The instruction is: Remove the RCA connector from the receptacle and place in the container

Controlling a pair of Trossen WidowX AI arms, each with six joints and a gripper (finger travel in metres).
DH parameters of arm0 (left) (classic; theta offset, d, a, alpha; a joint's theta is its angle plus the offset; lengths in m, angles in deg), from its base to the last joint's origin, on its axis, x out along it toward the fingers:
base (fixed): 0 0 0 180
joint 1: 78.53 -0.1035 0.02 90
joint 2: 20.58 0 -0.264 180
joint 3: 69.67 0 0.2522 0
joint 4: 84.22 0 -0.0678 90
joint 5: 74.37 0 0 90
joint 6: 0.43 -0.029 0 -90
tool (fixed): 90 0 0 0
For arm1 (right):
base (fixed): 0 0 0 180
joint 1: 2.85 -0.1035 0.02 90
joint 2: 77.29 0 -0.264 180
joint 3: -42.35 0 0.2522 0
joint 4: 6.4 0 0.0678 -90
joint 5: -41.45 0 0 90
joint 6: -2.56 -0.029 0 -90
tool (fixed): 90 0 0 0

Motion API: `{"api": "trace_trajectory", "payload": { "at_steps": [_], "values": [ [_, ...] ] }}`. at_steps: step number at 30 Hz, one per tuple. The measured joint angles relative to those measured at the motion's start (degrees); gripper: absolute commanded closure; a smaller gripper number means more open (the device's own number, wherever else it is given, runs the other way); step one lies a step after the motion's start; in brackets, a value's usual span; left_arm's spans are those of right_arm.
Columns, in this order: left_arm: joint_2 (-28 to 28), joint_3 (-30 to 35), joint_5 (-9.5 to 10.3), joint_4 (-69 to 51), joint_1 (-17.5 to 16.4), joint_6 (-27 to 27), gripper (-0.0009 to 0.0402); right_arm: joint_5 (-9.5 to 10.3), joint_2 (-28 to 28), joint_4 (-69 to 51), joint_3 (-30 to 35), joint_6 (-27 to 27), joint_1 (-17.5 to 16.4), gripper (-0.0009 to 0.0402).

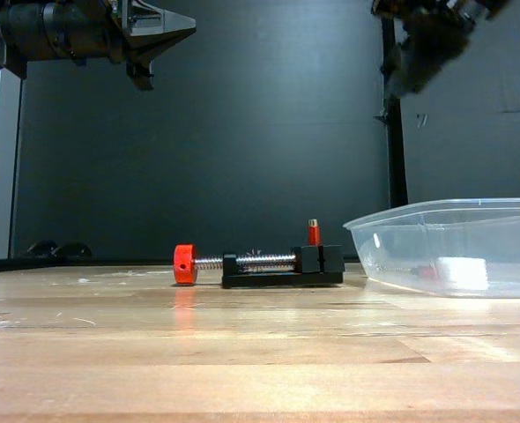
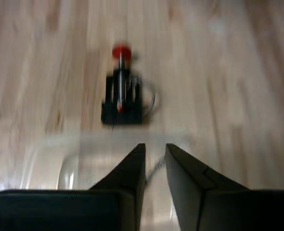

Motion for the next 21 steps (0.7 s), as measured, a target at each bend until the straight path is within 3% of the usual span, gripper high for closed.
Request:
{"api": "trace_trajectory", "payload": {
  "at_steps": [3,12,21],
  "values": [
    [0.02,0.00,-0.02,0.00,0.00,0.00,0.0393,2.01,-1.03,4.31,0.50,2.45,2.16,0.0397],
    [0.02,-0.02,-0.02,0.02,0.00,0.00,0.0393,5.62,-2.34,19.71,-1.90,6.12,6.25,0.0393],
    [0.00,-0.02,0.00,0.02,0.00,0.00,0.0393,5.79,-6.36,41.51,-10.16,5.95,6.38,0.0393]
  ]
}}
